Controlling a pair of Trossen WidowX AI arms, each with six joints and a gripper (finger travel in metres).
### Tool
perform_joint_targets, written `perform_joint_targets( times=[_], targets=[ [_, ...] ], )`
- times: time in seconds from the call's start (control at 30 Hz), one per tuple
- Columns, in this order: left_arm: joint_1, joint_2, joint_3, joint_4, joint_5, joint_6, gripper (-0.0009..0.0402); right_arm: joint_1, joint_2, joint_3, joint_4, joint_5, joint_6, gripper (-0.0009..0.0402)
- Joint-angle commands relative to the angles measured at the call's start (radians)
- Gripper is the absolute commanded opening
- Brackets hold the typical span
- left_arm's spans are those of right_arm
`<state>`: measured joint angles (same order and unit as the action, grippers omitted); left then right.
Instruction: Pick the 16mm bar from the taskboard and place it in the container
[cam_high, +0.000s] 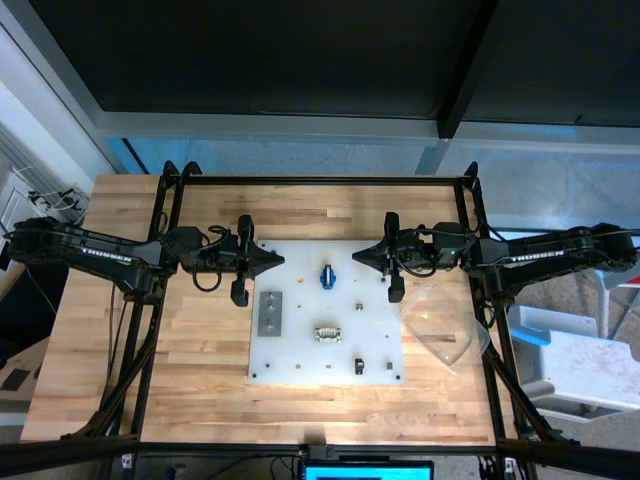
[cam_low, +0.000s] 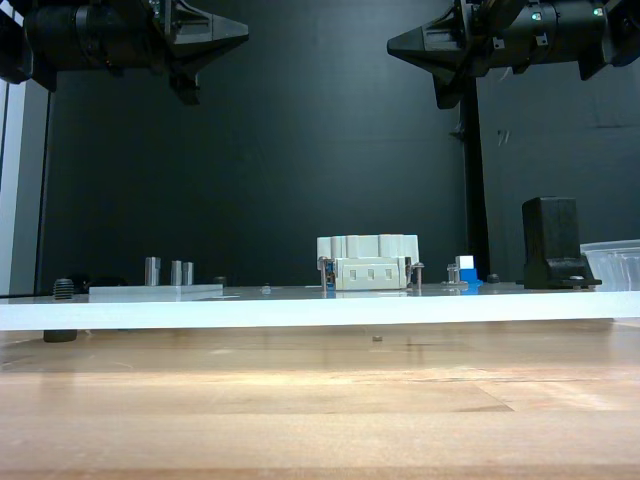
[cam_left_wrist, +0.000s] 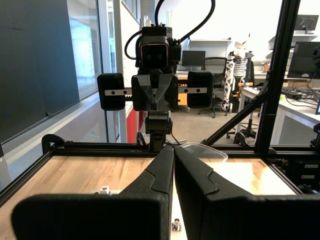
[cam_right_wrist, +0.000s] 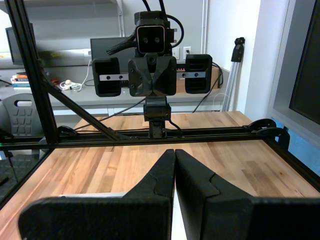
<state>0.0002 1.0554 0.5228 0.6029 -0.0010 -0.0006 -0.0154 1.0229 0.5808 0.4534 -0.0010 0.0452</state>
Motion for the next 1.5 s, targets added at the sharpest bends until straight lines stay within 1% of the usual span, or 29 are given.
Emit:
perform_joint_targets(
  times=[0.03,0.27,0.33,0.43,0.67,0.9,1.1,1.2,1.27,1.5],
  targets=[
    [0.0,0.0,0.0,0.0,0.0,0.0,0.0,0.0,0.0,0.0,0.0,0.0,0.0,0.0],
    [0.0,0.0,0.0,0.0,0.0,0.0,0.0,0.0,0.0,0.0,-0.024,0.001,-0.002,0.0],
    [0.0,0.0,0.0,0.0,0.0,0.0,0.0,0.0,0.0,0.0,-0.041,0.013,-0.001,0.0],
    [0.0,0.0,0.0,0.0,0.0,0.0,0.0,0.0,0.0,0.011,-0.08,0.013,0.0,0.0],
    [0.0,0.0,0.0,0.0,0.0,0.0,0.0,0.005,0.0,0.111,-0.32,0.01,0.003,0.0],
    [0.0,0.0,0.0,0.0,0.0,0.0,0.0,0.014,0.0,0.214,-0.601,0.012,0.035,0.0],
    [0.0,0.0,0.0,0.0,0.0,0.0,0.0,0.021,0.0,0.272,-0.752,0.013,0.051,0.0],
    [0.0,0.0,0.0,0.0,0.0,0.0,0.0,0.024,0.0,0.303,-0.829,0.021,0.055,0.0],
    [0.0,0.0,0.0,0.0,0.0,0.0,0.0,0.03,0.002,0.322,-0.879,0.039,0.062,0.0],
    [0.0,0.0,0.0,0.0,0.0,0.0,0.0,0.039,0.054,0.396,-1.053,0.038,0.09,0.0]
  ],
)
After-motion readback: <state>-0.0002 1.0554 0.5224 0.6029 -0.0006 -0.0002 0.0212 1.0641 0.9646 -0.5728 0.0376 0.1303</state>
